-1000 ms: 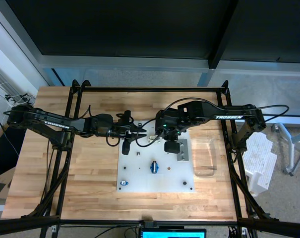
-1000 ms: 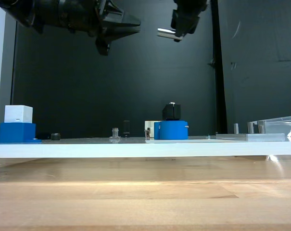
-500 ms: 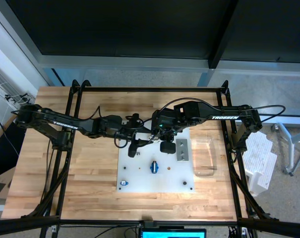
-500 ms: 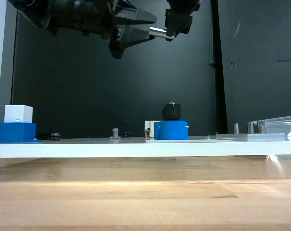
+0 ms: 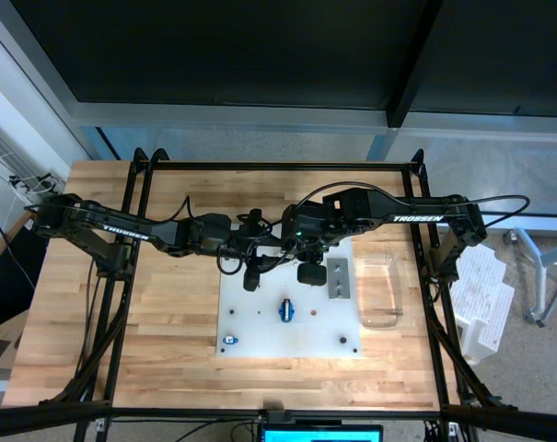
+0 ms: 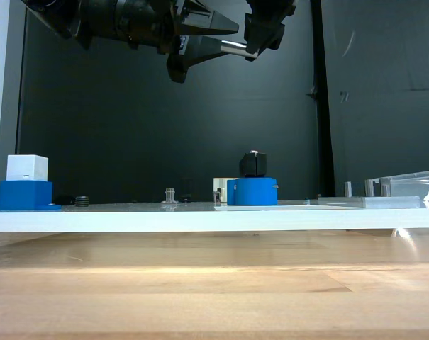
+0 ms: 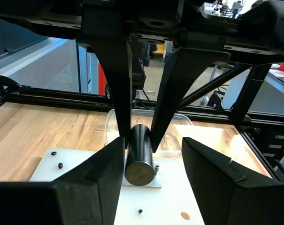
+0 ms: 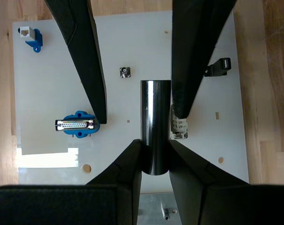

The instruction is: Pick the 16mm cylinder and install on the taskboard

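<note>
The 16mm cylinder [image 8: 156,126] is a shiny metal rod held level, high above the taskboard [image 8: 48,93], with my right gripper [image 8: 156,157] shut on one end. In the low view the cylinder [image 6: 234,47] sticks out leftward from the right gripper [image 6: 252,48]. My left gripper [image 6: 225,40] has come in from the left and is open, its fingers [image 8: 88,70] straddling the rod's free end [image 7: 140,161]. From above, both grippers meet over the back edge of the white taskboard [image 5: 260,331].
On the board stand a blue connector [image 5: 285,310], a grey metal block [image 5: 339,278], a small blue-and-white connector [image 5: 228,340] and a beige connector [image 8: 178,126]. A clear plastic tray [image 5: 381,293] lies just right of the board. Black frame bars [image 5: 131,276] border the table.
The left arm has reached right until its open fingers surround the cylinder's free end. The right gripper shifted slightly left with the cylinder, then held still.
</note>
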### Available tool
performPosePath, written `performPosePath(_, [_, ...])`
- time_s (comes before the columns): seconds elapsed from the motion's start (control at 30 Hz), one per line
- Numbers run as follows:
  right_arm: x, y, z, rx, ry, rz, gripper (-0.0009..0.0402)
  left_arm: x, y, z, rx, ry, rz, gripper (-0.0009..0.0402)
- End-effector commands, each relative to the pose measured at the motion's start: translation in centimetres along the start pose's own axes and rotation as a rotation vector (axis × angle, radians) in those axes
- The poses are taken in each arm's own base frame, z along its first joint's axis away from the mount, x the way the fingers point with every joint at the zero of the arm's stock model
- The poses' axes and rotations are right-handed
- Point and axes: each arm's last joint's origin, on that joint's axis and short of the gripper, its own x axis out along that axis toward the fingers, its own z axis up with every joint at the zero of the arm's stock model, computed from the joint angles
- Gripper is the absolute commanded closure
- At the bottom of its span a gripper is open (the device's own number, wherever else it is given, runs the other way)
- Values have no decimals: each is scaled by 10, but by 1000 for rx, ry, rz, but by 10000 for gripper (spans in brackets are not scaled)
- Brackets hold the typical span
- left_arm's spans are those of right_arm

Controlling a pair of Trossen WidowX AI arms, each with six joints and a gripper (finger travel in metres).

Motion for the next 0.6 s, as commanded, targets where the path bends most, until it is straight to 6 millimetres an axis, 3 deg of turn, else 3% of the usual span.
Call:
performPosePath(0.03, [0,0,0,0,1,0,384,0,0,0,2,0,0,242])
performPosePath(0.6, [-1,0,0,35,-1,0,384,0,0,-1,25,10,3,257])
